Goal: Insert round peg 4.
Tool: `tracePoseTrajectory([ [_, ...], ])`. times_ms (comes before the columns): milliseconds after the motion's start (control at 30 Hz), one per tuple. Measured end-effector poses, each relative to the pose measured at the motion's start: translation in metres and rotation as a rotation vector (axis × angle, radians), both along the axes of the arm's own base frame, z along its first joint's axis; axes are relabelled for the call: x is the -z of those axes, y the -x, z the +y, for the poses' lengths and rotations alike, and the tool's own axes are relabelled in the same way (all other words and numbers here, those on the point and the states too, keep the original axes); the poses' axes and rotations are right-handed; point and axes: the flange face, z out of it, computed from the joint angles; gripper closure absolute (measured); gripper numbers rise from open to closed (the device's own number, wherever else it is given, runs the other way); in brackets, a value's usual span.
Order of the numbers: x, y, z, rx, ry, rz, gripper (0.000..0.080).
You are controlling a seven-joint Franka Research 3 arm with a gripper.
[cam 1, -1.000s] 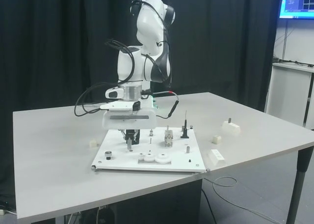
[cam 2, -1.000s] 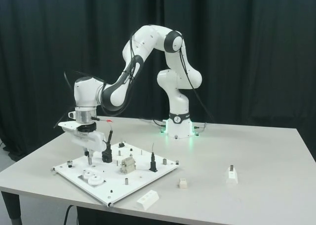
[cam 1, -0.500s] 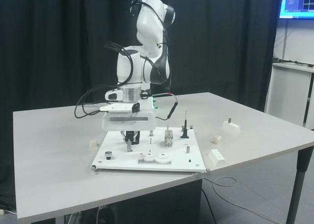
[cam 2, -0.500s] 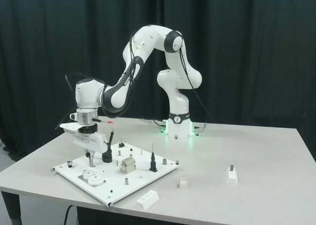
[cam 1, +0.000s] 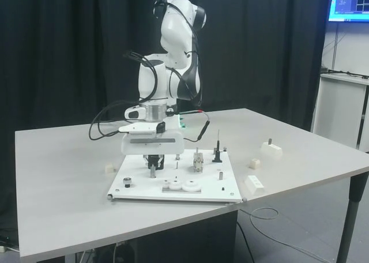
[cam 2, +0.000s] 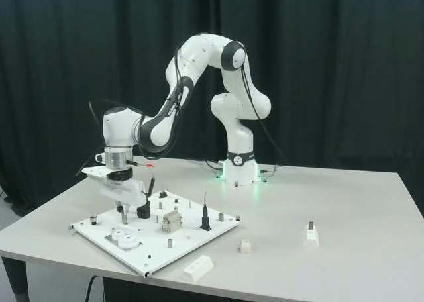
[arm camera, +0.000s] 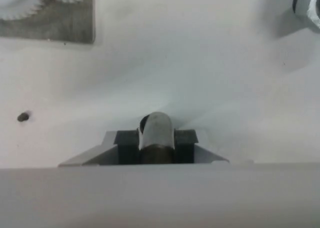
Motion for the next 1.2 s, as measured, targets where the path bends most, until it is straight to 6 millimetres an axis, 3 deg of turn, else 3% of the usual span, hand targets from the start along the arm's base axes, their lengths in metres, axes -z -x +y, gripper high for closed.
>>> tracePoseTrajectory([
  [1200, 0.0005, 0.0066, 0.0088, -0.001, 0.016, -0.024, 0.0659],
])
